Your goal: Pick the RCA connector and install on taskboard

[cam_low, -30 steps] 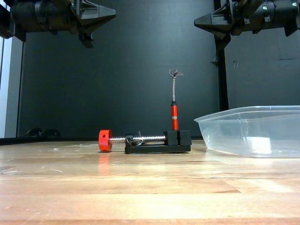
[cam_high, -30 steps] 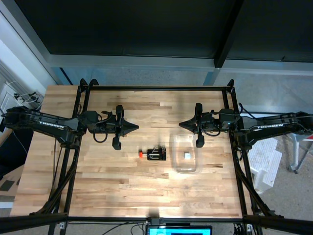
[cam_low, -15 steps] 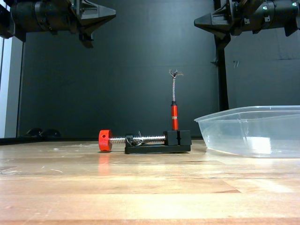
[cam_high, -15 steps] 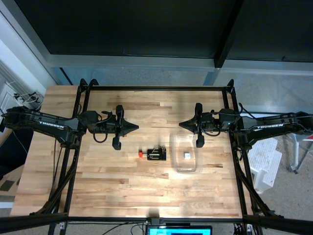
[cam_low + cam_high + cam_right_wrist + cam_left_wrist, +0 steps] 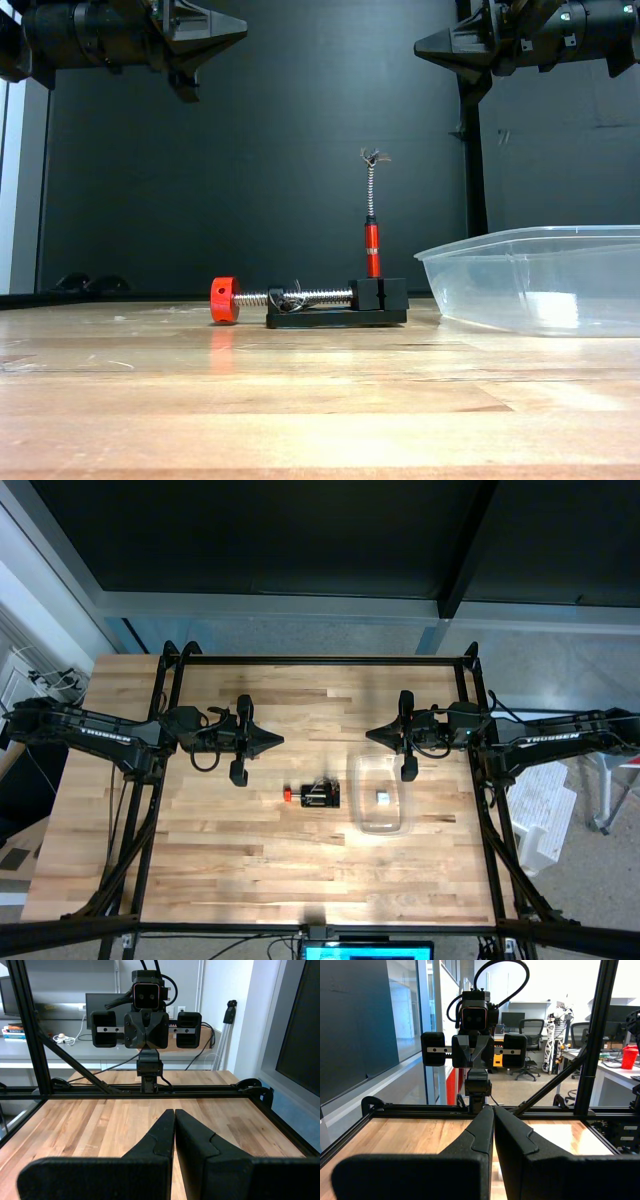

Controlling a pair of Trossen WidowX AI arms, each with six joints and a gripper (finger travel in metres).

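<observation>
Left claw (image 5: 278, 740): closed, empty, 11 o'clock from vise (image 5: 322, 797).
Right claw (image 5: 370, 734): closed, empty, 1 o'clock.
Connector (image 5: 372, 245): I see it upright on vise.

I read only "TROSSEN", white along the left arm (image 5: 95, 732) well behind the left gripper (image 5: 276, 740), and likewise on the right arm (image 5: 555, 735) behind the right gripper (image 5: 372, 734).

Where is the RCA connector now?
In the low view the connector stands upright on the black vise, left of the clear tray, nothing holding it; left gripper and right gripper hang high, shut.
</observation>
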